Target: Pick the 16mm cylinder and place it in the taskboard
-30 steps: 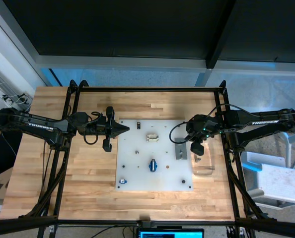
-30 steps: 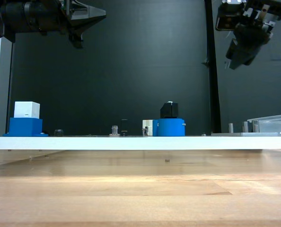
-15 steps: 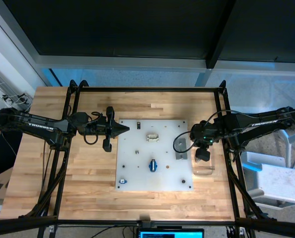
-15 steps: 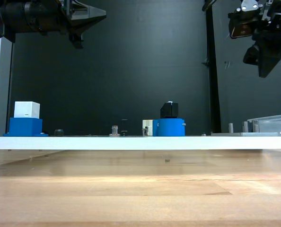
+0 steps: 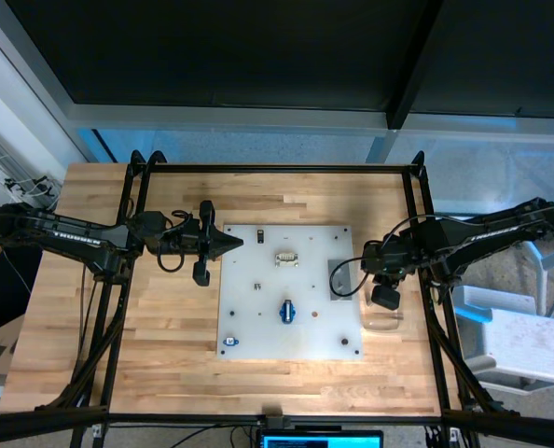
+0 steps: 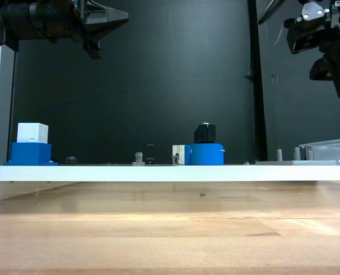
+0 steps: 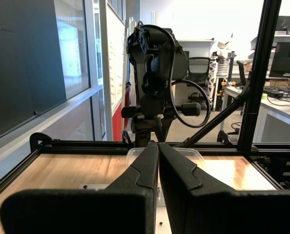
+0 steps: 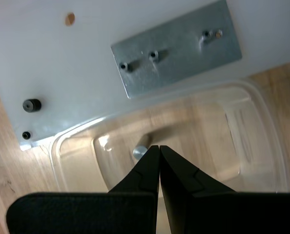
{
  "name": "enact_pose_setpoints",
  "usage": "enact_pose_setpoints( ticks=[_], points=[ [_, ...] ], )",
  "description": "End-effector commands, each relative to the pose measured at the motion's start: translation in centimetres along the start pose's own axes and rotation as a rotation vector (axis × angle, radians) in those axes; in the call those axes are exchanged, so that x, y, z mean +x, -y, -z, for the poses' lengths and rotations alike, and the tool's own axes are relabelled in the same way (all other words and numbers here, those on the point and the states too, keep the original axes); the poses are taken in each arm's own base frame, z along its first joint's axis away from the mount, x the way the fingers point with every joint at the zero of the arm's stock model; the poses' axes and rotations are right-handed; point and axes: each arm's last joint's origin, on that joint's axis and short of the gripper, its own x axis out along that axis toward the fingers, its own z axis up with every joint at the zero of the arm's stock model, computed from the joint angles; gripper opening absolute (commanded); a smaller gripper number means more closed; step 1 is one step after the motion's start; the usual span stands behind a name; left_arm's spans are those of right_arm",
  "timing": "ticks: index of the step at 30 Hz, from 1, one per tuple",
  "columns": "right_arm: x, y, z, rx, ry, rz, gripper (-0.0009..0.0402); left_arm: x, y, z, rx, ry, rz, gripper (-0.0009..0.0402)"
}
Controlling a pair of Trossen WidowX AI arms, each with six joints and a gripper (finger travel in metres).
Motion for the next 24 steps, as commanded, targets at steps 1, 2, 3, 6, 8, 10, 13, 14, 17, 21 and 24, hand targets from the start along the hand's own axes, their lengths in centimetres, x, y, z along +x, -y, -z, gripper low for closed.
enact_pose_setpoints(
  ticks=[1,2,3,6,8,10,13,14,17,21,24],
  points=[
    [0.2,-0.3,0.4,0.004,-0.04,0.007,0.0,0.0,0.0,0.0,0.0,0.0,0.0,0.0],
    [0.3,-0.5,0.5,0.006,-0.053,0.004,0.0,0.0,0.0,0.0,0.0,0.0,0.0,0.0],
    [0.3,-0.6,0.5,0.008,-0.06,0.003,0.0,0.0,0.0,0.0,0.0,0.0,0.0,0.0],
    [0.5,-0.9,0.6,0.045,-0.076,0.001,0.0,0.0,0.0,0.0,0.0,0.0,0.0,0.0],
    [0.6,-1.0,0.6,0.07,-0.094,-0.016,0.0,0.0,0.0,0.0,0.0,0.0,0.0,0.0],
    [0.7,-1.1,0.7,0.091,-0.104,-0.022,0.0,0.0,0.0,0.0,0.0,0.0,0.0,0.0],
    [0.8,-1.3,0.6,0.101,-0.105,-0.015,0.0,0.0,0.0,0.0,0.0,0.0,0.0,0.0],
    [0.8,-1.3,0.6,0.102,-0.104,-0.008,0.0,0.0,0.0,0.0,0.0,0.0,0.0,0.0],
    [0.8,-1.3,0.4,0.124,-0.081,0.026,0.0,0.0,0.0,0.0,0.0,0.0,0.0,0.0],
    [1.0,-1.5,0.3,0.145,-0.086,0.038,0.0,0.0,0.0,0.0,0.0,0.0,0.0,0.0],
    [1.2,-1.6,0.3,0.142,-0.092,0.042,0.0,0.0,0.0,0.0,0.0,0.0,0.0,0.0]
  ],
)
